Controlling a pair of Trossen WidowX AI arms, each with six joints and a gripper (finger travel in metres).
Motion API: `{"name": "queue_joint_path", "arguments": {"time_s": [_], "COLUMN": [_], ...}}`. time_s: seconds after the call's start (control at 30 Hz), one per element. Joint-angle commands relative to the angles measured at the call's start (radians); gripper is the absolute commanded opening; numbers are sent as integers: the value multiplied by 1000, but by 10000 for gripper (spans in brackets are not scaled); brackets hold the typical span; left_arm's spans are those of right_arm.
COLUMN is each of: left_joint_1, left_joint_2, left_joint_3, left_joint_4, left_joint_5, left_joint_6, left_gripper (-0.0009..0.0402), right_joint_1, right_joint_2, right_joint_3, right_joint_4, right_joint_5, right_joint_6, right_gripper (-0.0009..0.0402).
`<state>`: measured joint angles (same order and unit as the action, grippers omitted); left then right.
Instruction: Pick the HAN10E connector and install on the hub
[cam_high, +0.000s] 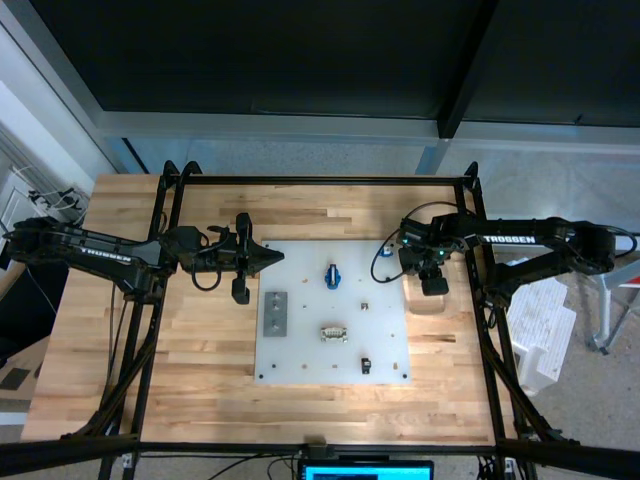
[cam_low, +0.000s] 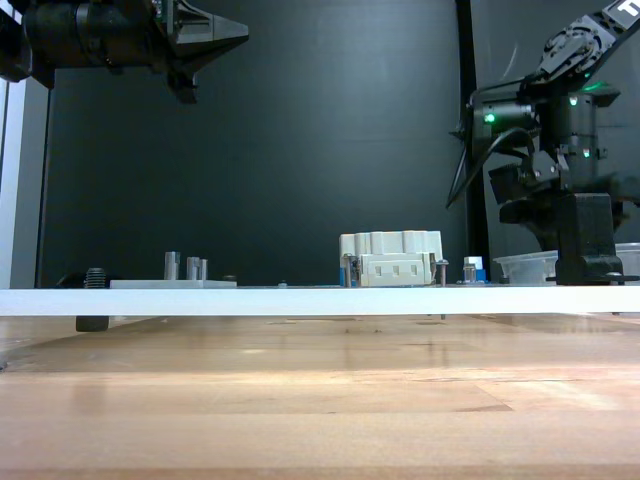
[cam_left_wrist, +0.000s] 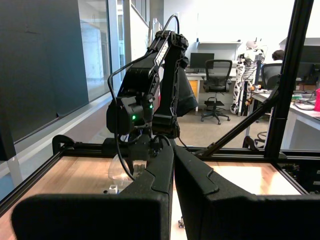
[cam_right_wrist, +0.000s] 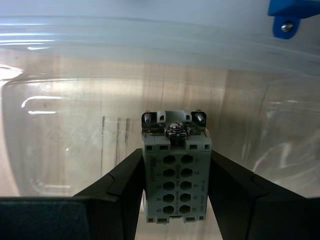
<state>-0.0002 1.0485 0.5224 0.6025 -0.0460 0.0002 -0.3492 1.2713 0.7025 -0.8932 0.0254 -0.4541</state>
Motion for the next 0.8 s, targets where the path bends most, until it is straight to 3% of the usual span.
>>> {"name": "queue_joint_path", "arguments": {"time_s": [0.03, 0.17, 0.33, 0.8], "left_joint_1": [0, 0, 0, 0], "left_joint_2": [0, 0, 1, 1], "left_joint_3": [0, 0, 0, 0], "left_joint_4": [0, 0, 0, 0], "left_joint_5": [0, 0, 0, 0], "left_joint_6": [0, 0, 0, 0], "left_gripper": [0, 0, 0, 0], "right_joint_1": [1, 8, 65, 321], "right_joint_2": [-2, -2, -2, 9], "right_joint_3": [42, 98, 165, 291], "right_joint_4": [-53, -119, -158, -202], "right_joint_5": [1, 0, 1, 13], "right_joint_6": [6, 37, 141, 478], "right_gripper": [38, 25, 25, 53]}}
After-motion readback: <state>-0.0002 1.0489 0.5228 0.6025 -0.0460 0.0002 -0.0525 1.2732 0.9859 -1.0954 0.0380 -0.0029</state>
